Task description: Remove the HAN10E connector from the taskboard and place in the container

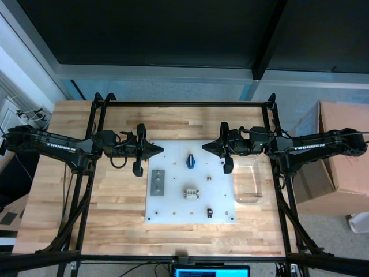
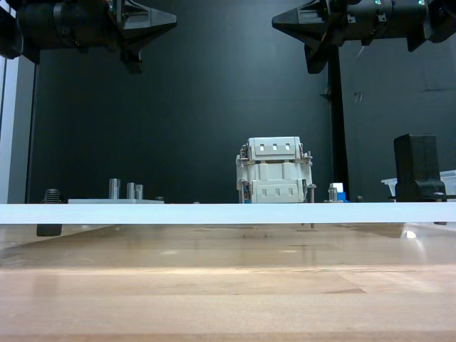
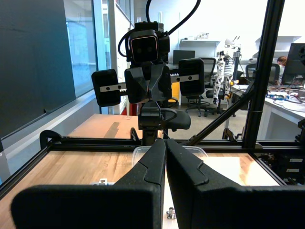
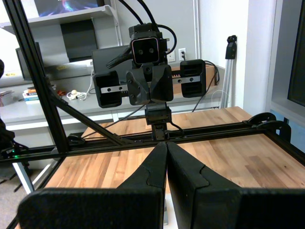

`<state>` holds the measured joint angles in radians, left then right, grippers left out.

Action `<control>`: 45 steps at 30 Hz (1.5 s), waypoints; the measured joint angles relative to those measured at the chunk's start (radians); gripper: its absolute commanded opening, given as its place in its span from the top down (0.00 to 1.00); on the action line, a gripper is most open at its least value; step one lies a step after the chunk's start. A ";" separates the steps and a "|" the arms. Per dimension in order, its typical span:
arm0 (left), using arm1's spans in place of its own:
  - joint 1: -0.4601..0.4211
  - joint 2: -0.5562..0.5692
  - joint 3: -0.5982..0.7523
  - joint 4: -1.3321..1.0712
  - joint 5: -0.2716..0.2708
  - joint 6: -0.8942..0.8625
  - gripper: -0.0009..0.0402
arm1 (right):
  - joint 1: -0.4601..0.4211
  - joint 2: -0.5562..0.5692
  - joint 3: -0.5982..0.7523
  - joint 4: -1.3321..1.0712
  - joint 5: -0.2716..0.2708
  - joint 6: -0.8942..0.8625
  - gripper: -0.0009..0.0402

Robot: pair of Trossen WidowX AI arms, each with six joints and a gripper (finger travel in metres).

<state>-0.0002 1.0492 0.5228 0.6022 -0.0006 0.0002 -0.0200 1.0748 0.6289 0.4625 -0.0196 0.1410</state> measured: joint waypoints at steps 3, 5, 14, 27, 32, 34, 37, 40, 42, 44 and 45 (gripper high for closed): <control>0.000 0.000 0.000 0.000 0.000 0.000 0.98 | 0.002 0.000 0.000 0.018 -0.006 -0.017 0.98; 0.000 0.000 0.000 0.000 0.000 0.000 0.98 | 0.003 0.000 0.000 0.023 -0.008 -0.018 0.98; 0.000 0.000 0.000 0.000 0.000 0.000 0.98 | 0.010 0.000 0.000 0.021 -0.011 -0.020 0.98; 0.000 0.000 0.000 0.000 0.000 0.000 0.98 | 0.103 0.000 0.131 -0.275 0.025 -0.016 0.98; 0.000 0.000 0.000 0.000 0.000 0.000 0.98 | 0.142 0.026 0.266 -0.541 0.061 0.000 0.98; 0.000 0.000 0.000 0.000 0.000 0.000 0.98 | 0.153 0.049 0.321 -0.645 0.064 0.007 0.98; 0.000 0.000 0.000 0.000 0.000 0.000 0.98 | 0.172 0.094 0.407 -0.787 0.084 0.020 0.98; 0.000 0.000 0.000 0.000 0.000 0.000 0.98 | 0.185 0.146 0.488 -0.895 0.084 0.036 0.98; 0.000 0.000 0.000 0.000 0.000 0.000 0.98 | 0.193 0.182 0.538 -0.958 0.083 0.037 0.98; 0.000 0.000 0.000 0.000 0.000 0.000 0.98 | 0.203 0.217 0.589 -1.016 0.082 0.038 0.98; 0.000 0.000 0.000 0.000 0.000 0.000 0.98 | 0.207 0.234 0.615 -1.043 0.081 0.041 0.98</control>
